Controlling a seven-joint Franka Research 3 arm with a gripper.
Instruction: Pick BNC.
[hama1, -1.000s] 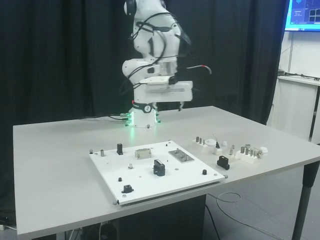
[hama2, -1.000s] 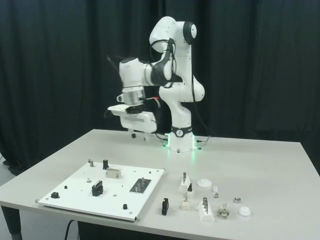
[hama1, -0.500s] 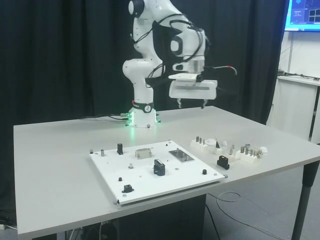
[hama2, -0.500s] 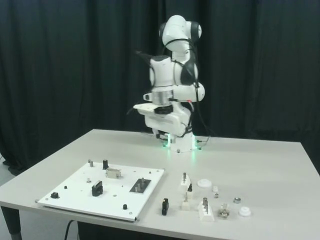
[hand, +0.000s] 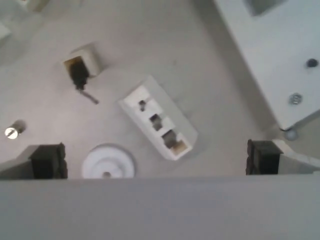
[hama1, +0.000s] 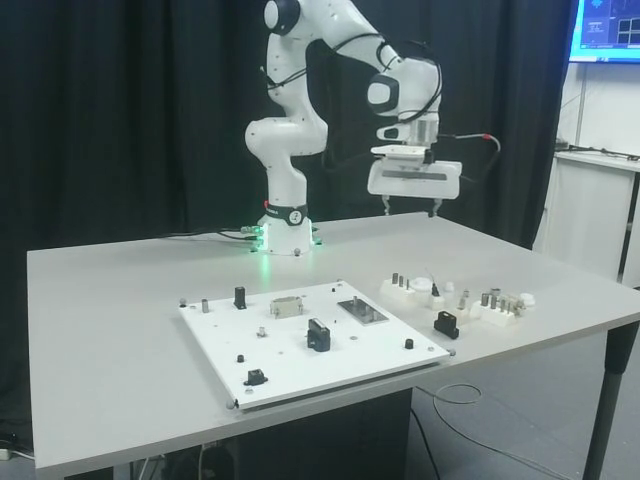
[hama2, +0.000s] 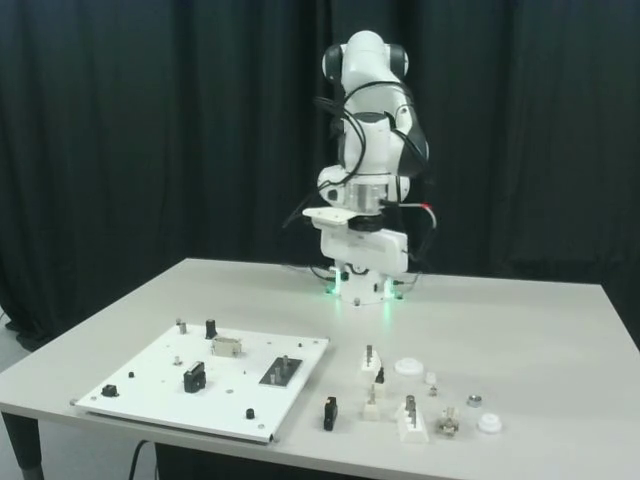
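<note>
Grey table (hama1: 100, 300), with a black curtain behind it. The white arm (hama1: 300, 60) is bolted at the back of the table, and a green light (hama1: 262, 240) shows at its base. The arm bends over toward the side where the loose parts lie.

A white board (hama1: 300, 350) lies flat near the front edge. A few black fittings (hama1: 318, 335) and some small metal pieces stand on it.

The gripper (hama1: 408, 208) hangs high above the table, well clear of everything and pointing down. The wrist view looks straight onto the loose parts. The jaws are spread wide, with the black pads (hand: 47, 161) far apart and nothing between them.

The cluster of small parts (hama1: 460, 300) sits on the bare table just beside the board. In it:
- a long white block (hand: 157, 123) with three slots, each holding a small insert
- a white round disc (hand: 108, 162) near that block
- a small white holder (hand: 82, 62) with a black piece and a thin wire sticking out
- a tiny metal cylinder (hand: 12, 131) lying apart from the others
- a black clip (hama1: 446, 323) standing just off the board's corner

BNC: somewhere in that cluster on the table, not held. I cannot tell which piece it is.
</note>
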